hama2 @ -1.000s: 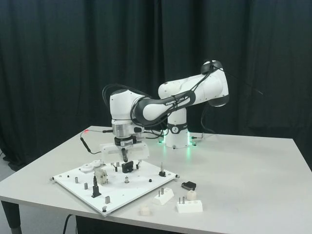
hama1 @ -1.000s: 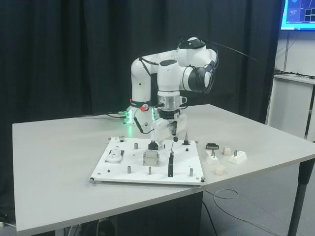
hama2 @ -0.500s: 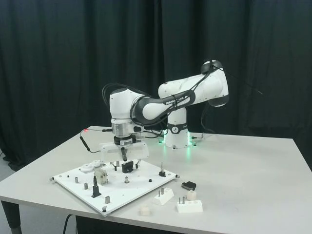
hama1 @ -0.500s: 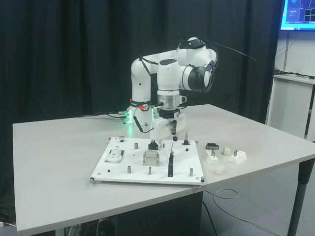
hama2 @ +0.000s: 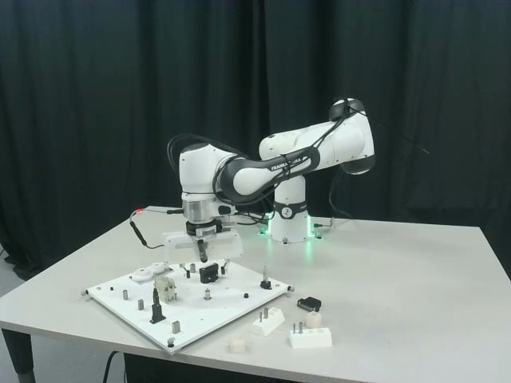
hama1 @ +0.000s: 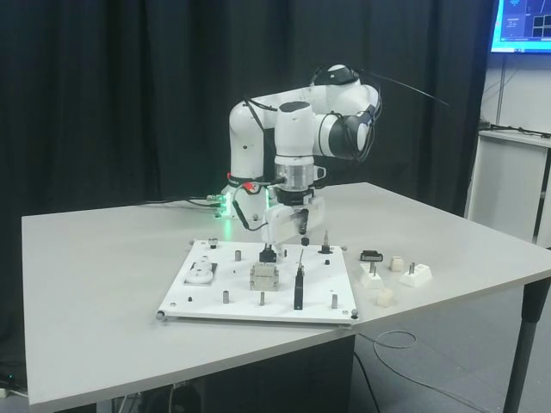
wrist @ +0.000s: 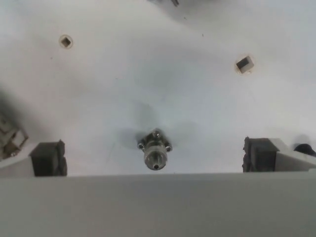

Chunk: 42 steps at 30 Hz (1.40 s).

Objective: Pick square peg 3.

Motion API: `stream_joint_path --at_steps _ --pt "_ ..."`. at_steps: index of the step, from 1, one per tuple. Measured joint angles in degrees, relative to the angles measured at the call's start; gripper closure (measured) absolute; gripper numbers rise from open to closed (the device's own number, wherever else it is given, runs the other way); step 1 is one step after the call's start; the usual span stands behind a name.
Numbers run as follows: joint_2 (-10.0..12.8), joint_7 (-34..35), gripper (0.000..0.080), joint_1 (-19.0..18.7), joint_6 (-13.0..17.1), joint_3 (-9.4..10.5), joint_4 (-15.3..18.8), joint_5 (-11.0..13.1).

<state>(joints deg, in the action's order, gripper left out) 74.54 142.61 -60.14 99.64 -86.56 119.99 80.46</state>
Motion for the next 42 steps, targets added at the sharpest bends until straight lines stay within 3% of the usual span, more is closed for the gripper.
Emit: stream_joint_path --at_steps 20,42 --pt "0.14 -3.28 0.0003 -1.18 2.36 -0.14 -0.14 -1.53" --pt "0.1 -8.98 0.0003 -3.48 3.67 -0.15 -0.4 -6.58"
